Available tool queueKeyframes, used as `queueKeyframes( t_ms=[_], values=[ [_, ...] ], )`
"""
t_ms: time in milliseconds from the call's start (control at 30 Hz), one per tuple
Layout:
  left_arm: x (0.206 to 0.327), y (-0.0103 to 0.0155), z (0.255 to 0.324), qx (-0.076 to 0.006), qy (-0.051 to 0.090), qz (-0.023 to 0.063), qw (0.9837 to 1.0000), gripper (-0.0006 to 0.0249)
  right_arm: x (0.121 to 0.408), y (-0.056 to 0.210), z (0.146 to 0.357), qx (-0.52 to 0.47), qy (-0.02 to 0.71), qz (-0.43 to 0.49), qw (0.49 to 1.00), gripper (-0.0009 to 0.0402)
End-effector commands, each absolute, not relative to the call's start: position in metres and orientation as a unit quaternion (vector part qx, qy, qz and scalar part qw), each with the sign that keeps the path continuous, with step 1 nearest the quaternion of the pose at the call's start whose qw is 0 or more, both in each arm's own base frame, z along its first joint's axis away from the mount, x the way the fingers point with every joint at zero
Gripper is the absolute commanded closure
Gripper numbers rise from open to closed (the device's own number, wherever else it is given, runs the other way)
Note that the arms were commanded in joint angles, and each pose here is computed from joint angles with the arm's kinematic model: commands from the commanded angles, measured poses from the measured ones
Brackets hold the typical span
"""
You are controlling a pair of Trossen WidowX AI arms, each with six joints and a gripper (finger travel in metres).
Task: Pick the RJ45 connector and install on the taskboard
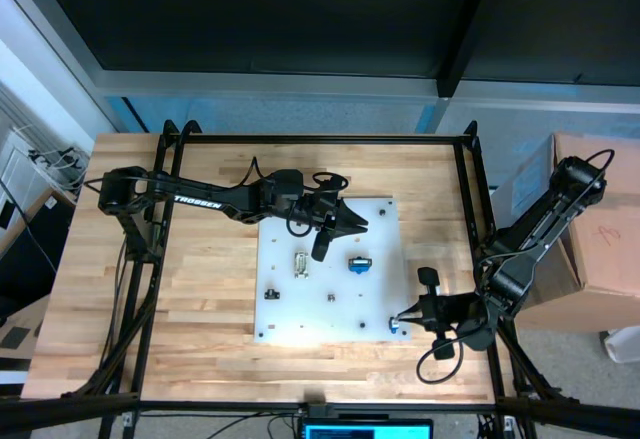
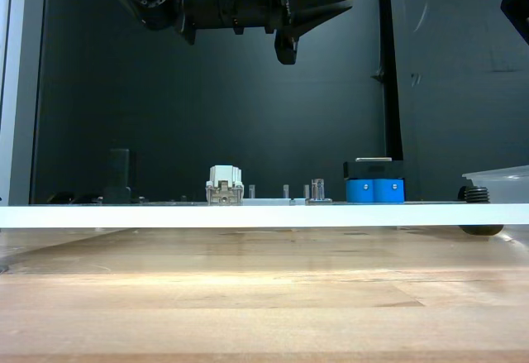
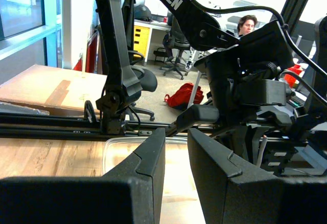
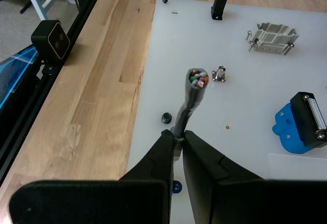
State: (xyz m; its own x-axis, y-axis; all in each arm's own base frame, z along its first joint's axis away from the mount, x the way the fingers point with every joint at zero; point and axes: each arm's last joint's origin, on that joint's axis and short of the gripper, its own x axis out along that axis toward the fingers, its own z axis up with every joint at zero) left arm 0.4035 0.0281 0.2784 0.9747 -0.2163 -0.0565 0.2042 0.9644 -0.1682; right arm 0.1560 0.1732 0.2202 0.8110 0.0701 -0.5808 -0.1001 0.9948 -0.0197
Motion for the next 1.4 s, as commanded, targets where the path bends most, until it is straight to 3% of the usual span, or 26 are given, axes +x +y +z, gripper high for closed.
queueKeyframes(
  t_ms=[33, 1400],
  values=[
    [0.404, 0.0283, 0.2781, -0.0809, 0.038, -0.1059, 0.9904, 0.0184, 0.156, 0.173, 0.219, -0.028, 0.306, 0.045, 0.951, 0.0393],
    [0.404, 0.0281, 0.2783, -0.0808, 0.037, -0.1061, 0.9904, 0.0185, 0.151, 0.179, 0.185, -0.018, 0.322, 0.020, 0.946, 0.0393]
  ],
)
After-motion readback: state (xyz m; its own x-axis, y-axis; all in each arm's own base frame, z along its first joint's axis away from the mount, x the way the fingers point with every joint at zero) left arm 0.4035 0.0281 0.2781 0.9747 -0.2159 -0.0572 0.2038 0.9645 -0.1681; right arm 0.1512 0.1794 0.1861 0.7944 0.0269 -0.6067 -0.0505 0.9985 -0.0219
